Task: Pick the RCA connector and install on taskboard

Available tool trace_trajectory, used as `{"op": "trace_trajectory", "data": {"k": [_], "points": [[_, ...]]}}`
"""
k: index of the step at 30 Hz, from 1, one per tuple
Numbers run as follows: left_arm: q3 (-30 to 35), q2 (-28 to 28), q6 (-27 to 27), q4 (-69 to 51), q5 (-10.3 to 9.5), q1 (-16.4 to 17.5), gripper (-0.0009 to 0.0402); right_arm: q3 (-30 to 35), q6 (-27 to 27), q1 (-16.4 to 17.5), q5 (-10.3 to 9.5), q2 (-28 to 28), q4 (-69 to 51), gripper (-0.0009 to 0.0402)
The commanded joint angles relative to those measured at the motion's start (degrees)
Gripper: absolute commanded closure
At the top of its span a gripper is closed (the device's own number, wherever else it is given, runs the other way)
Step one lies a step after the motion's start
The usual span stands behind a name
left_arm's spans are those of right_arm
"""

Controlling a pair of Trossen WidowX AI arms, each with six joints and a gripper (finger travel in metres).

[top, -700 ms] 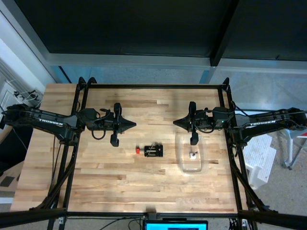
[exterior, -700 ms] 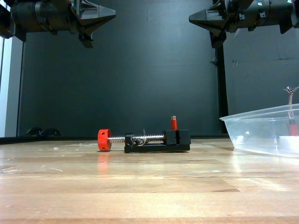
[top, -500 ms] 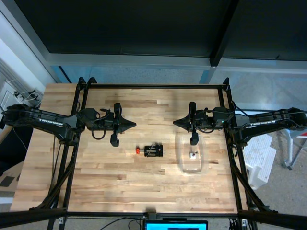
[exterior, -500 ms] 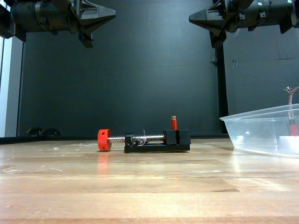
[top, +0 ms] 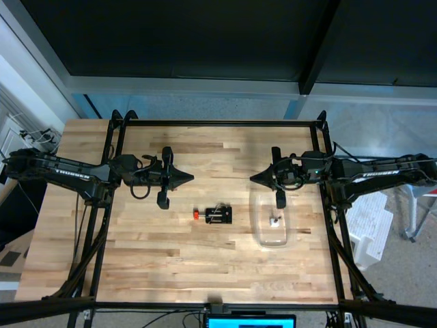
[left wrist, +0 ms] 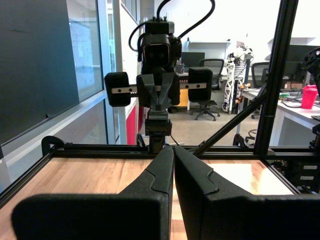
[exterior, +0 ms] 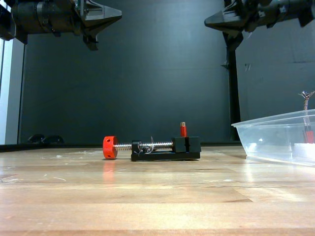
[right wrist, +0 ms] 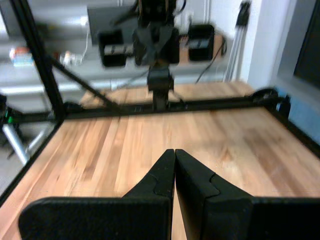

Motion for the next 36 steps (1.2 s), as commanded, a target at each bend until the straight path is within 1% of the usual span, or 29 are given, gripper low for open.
{"op": "trace_trajectory", "data": {"k": [1,6,8,11,14,15,18,20,21,24,27,31,34,35,36], "points": [[0.0,0.0,0.0,0.0,0.00,0.0,0.0393,3.7,-0.1,0.8,0.09,-0.3,-10.1,0.0393],[0.0,0.0,0.0,0.0,0.00,0.0,0.0393,7.3,0.0,2.1,0.17,-0.3,-22.0,0.0393],[0.0,0.0,0.0,0.0,0.00,0.0,0.0393,8.1,0.7,2.6,0.61,-0.3,-25.9,0.0393],[0.0,0.0,0.0,0.0,0.00,0.0,0.0393,9.5,2.4,3.9,0.63,-0.3,-31.4,0.0393],[0.0,0.0,0.0,0.0,0.00,0.0,0.0393,10.8,3.6,6.0,0.72,-0.3,-36.7,0.0393],[0.0,0.0,0.0,0.0,0.00,0.0,0.0393,11.3,4.2,6.6,1.07,-0.3,-38.3,0.0393],[0.0,0.0,0.0,0.0,0.00,0.0,0.0393,12.5,5.7,8.7,3.69,-0.3,-42.8,0.0393],[0.0,0.0,0.0,0.0,0.00,0.0,0.0393,13.1,6.8,9.9,4.87,-0.3,-45.5,0.0393],[0.0,0.0,0.0,0.0,0.00,0.0,0.0393,13.2,7.5,10.4,5.16,-0.3,-46.6,0.0393],[0.0,0.0,0.0,0.0,0.00,0.0,0.0393,13.2,9.5,12.3,5.14,-0.3,-49.2,0.0393],[0.0,0.0,0.0,0.0,0.00,0.0,0.0393,13.2,11.3,14.9,5.33,-0.3,-51.7,0.0393],[0.0,0.0,0.0,0.0,0.00,0.0,0.0393,13.2,14.1,18.4,8.09,-0.3,-54.9,0.0393],[0.0,0.0,0.0,0.0,0.00,0.0,0.0393,13.1,16.0,20.5,8.81,-0.3,-56.8,0.0393],[0.0,0.0,0.0,0.0,0.00,0.0,0.0393,13.1,16.7,21.1,9.88,-0.3,-57.3,0.0393],[0.0,0.0,0.0,0.0,0.00,0.0,0.0393,13.1,17.4,21.8,10.29,-0.3,-57.7,0.0393]]}}
